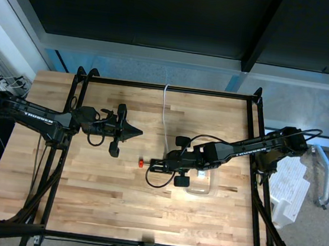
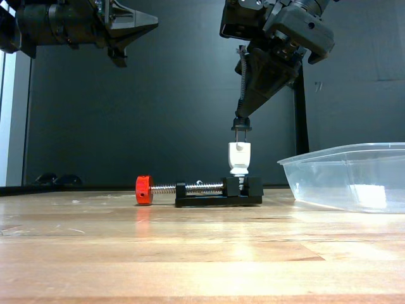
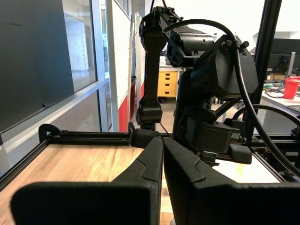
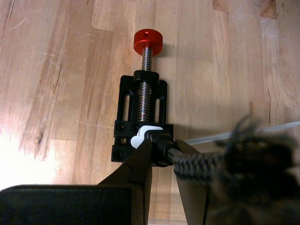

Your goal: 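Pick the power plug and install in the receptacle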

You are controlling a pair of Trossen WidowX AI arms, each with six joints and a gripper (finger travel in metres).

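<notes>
The right gripper (image 2: 243, 113) is clamped on the small black blocky power plug (image 2: 241, 125), which hangs prongs down just above the white round-faced receptacle (image 2: 239, 157) held in the black vise with a red knob (image 2: 215, 192). To seat it well, the prongs probably need squaring to the slots, then a straight, untilted descent. The left gripper (image 3: 162, 140) hangs high on the left side, its jaws pressed together on nothing.

Wooden table (image 1: 114, 194): black vise (image 2: 218, 192), red knob (image 2: 144, 190), mid-table; clear tray (image 2: 354, 183) just right; receptacle's white cable (image 1: 165, 114) toward far edge.
</notes>
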